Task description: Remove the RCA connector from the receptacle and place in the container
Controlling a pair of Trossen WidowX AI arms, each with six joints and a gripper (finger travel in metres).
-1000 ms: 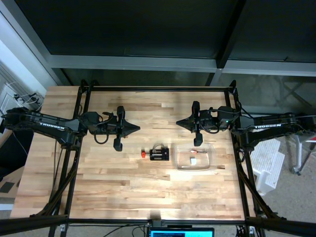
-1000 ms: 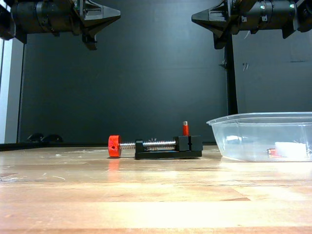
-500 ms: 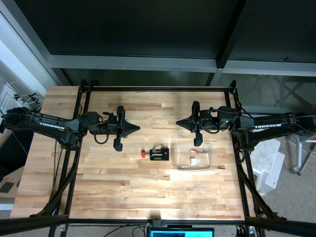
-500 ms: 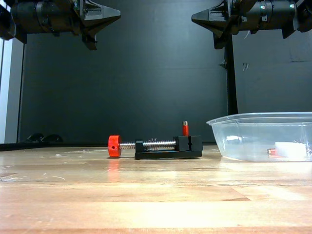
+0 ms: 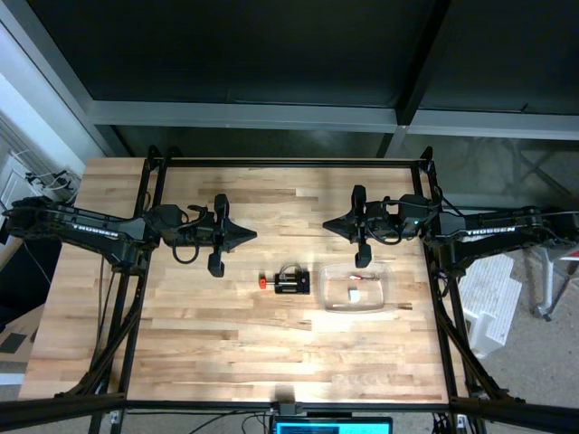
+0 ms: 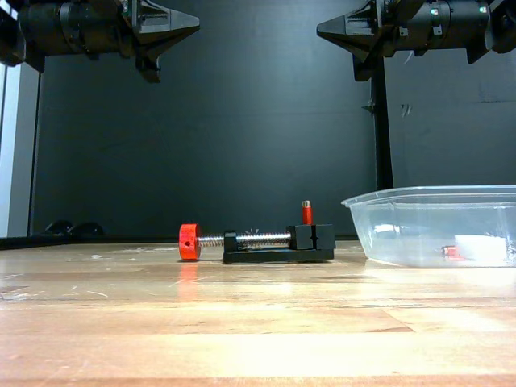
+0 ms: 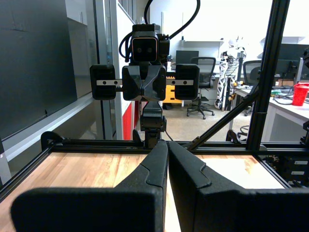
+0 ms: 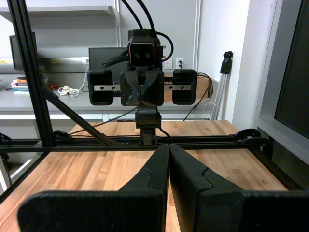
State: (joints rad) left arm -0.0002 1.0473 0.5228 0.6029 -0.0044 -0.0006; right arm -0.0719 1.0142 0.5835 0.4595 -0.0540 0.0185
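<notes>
The matte black left arm (image 5: 81,222) and right arm (image 5: 493,228) carry white TROSSEN lettering. The left gripper (image 5: 251,235) and right gripper (image 5: 328,224) have wedge-shaped black fingers.

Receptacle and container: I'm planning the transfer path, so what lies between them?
Between the receptacle and the container only bare wooden table shows, in high and low views. Left gripper and right gripper, both shut, hang high above.

Black receptacle (image 6: 278,242) (red cap (image 6: 189,241)), red RCA connector (image 6: 306,214), clear container (image 6: 403,194), blond worktop (image 5: 226,344); left end effector (image 5: 251,235) and right end effector (image 5: 327,224) black.
</notes>
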